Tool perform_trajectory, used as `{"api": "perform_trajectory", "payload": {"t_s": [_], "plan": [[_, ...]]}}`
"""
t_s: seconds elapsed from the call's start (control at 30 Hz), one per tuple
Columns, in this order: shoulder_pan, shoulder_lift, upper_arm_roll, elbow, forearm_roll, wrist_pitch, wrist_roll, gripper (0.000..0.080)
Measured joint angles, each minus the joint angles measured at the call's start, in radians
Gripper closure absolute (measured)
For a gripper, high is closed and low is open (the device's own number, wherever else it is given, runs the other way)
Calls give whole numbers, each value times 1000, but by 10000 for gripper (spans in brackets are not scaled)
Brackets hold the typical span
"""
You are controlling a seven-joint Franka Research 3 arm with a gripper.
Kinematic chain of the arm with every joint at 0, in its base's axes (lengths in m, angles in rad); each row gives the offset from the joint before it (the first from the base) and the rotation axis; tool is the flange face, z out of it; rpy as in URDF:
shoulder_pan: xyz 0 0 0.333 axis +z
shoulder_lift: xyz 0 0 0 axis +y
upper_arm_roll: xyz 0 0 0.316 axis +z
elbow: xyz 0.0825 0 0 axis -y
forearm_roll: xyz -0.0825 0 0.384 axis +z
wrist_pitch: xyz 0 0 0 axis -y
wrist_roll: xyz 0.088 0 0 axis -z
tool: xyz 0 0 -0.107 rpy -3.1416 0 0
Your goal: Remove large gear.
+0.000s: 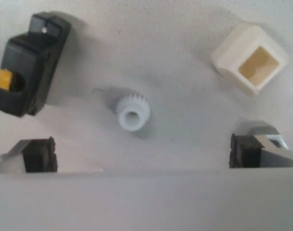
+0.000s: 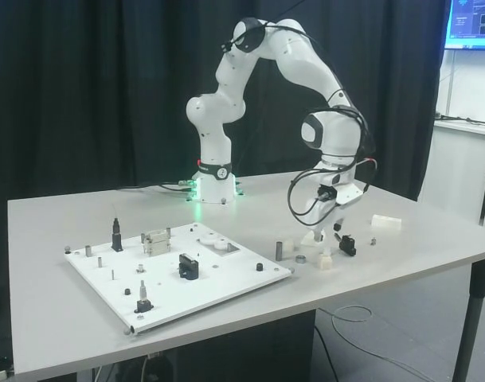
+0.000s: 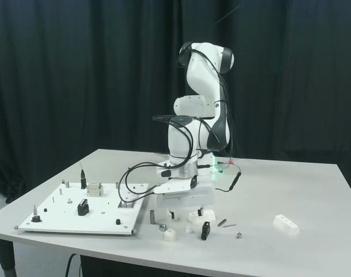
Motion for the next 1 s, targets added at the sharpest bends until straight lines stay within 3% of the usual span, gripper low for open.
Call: {"api": "perform_trajectory", "payload": {"t_s": [0.33,0.67,1.0], "plan": [[-21,-34,-13,5,-104,-94,7,3],[-87,-85,-12,-4,-206,-195,10,3],[-162,-140,-12,-71,-269,-204,-9,3]]}}
